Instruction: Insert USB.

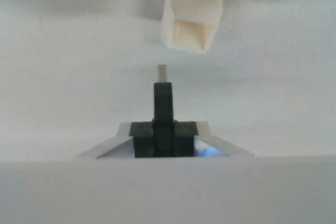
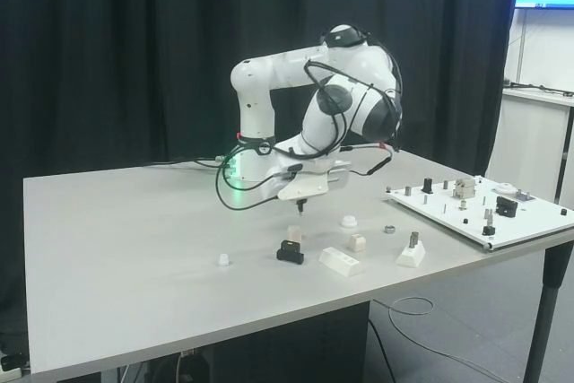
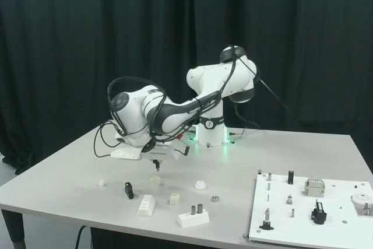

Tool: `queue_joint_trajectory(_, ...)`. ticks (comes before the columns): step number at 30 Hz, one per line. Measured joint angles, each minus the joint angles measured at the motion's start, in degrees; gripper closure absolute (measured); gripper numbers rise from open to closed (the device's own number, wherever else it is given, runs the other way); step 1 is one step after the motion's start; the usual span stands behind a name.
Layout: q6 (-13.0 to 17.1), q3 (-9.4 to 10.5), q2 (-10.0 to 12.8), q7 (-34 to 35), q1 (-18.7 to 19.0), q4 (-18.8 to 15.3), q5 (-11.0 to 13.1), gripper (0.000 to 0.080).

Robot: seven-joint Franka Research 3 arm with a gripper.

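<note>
A white Franka arm hangs its gripper [image 2: 304, 204] low over the grey table [image 2: 134, 221], fingers pinched on a black USB plug [image 1: 163, 109] whose pale metal tip points toward a small white square socket block [image 1: 192, 17] near the top centre of the wrist view. In both room views the gripper sits just above that block [image 2: 294, 233], centre frame, with a gap between tip and opening.

The risk from here is misalignment: in the wrist view the plug's tip lies slightly left of the block's opening, so a straight push could, in my judgement, catch the rim, tip or shove the loose-looking block, or twist the plug in the grip. Whether the block is fixed to the table cannot be told.

Much is hidden. The wrist housing fills the lower part of the wrist view and covers the finger bases. The inside of the socket is dim, and the plug's orientation is unreadable. Scattered small parts and the white board [image 3: 326, 234] at lower right in the second room view are too small to identify.
</note>
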Motion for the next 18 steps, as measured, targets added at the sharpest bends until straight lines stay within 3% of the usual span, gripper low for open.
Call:
queue_joint_trajectory(7, 0.1, -1.23, 0.0, -0.01, 1.34, -0.01, -0.35, 0.0729)
queue_joint_trajectory(18, 1.43, -1.5, 0.0, -0.01, 2.51, -0.2, -0.77, 0.0731)
